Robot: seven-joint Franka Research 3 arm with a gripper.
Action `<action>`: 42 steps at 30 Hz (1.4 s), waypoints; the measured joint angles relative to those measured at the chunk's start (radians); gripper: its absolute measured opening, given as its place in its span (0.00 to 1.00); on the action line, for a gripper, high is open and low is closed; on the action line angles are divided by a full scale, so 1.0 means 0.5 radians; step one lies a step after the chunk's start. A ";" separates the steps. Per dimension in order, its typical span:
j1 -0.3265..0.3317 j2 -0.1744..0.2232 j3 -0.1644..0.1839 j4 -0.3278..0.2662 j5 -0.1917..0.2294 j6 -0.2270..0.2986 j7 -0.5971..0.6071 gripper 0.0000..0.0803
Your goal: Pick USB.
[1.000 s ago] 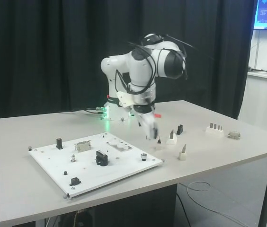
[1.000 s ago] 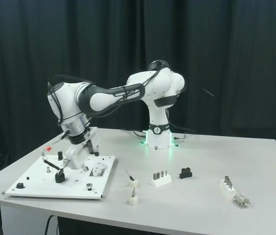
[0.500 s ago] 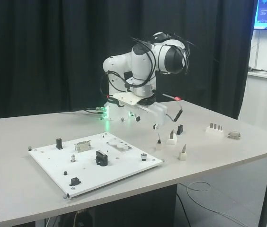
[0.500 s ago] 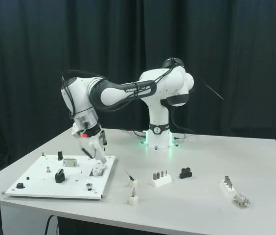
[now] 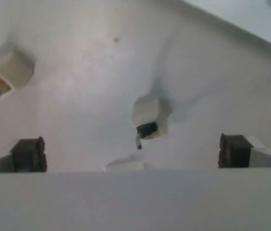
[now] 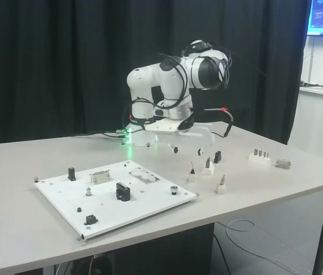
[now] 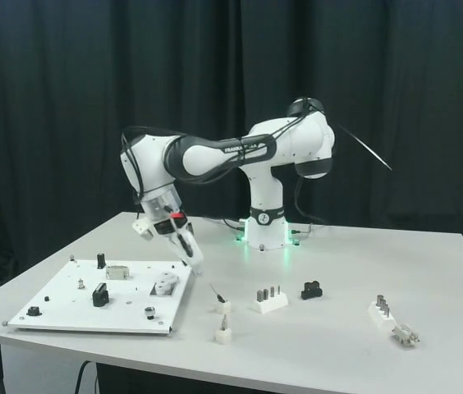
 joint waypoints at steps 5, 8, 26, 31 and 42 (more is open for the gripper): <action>0.044 0.011 0.037 -0.008 0.007 0.000 -0.123 1.00; 0.064 0.012 0.061 -0.005 0.005 0.003 -0.177 1.00; 0.078 0.024 0.182 0.065 -0.132 0.048 -0.382 1.00; 0.075 0.031 0.209 0.066 -0.140 0.048 -0.404 1.00; 0.069 0.041 0.261 0.065 -0.182 0.080 -0.453 1.00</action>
